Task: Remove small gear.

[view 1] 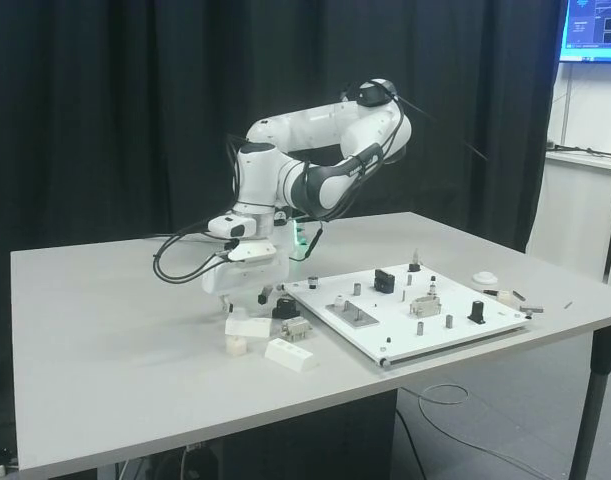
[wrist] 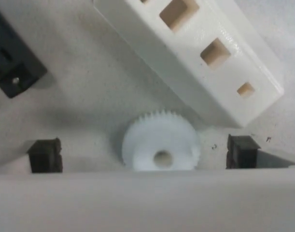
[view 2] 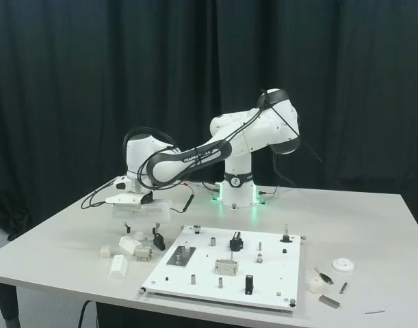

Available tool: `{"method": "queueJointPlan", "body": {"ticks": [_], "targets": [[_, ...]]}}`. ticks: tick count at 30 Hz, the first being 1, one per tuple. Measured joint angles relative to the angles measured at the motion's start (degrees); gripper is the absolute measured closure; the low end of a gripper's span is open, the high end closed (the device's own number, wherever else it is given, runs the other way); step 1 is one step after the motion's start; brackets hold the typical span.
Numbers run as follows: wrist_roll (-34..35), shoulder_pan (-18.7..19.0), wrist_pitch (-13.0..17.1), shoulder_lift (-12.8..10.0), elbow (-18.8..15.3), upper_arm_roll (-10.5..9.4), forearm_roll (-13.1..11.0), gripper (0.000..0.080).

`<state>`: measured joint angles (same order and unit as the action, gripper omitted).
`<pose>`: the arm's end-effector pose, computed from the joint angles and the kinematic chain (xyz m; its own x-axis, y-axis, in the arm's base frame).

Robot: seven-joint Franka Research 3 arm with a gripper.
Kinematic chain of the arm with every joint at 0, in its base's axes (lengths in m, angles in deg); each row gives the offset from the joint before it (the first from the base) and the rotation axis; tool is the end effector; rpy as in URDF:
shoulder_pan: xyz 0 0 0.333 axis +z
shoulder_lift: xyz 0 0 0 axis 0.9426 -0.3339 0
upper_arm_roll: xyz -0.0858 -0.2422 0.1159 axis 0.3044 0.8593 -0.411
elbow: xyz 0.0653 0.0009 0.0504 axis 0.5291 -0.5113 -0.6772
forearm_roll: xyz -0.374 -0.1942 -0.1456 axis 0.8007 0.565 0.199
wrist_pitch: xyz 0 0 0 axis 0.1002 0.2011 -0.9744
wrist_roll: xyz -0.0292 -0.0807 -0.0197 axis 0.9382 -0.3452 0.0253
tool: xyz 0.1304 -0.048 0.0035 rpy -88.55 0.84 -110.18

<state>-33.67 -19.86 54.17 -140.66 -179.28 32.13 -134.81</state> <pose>0.4320 -0.3231 0.1375 0.8619 -0.5069 0.0129 -0.5067 -0.8601 0.0591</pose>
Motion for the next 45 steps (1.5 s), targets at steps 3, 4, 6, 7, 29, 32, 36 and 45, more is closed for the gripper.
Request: {"method": "queueJointPlan", "body": {"ticks": [3,4,6,7,29,32,36,45], "targets": [[0.00,0.03,0.00,0.00,0.14,0.15,0.00,0.0034],[0.00,0.06,0.00,0.00,0.16,0.24,0.00,0.0034],[0.00,0.12,0.00,0.00,0.19,0.44,0.00,0.0034],[0.00,0.16,0.00,0.00,0.20,0.55,0.00,0.0034],[1.98,0.81,-0.88,0.20,0.21,2.37,0.01,0.0003],[3.43,1.12,-1.66,0.20,0.21,2.87,0.01,0.0003],[5.54,1.88,-2.86,0.28,0.21,3.70,0.00,0.0003],[10.58,5.46,-6.88,0.52,0.42,6.78,0.00,0.0003]]}}
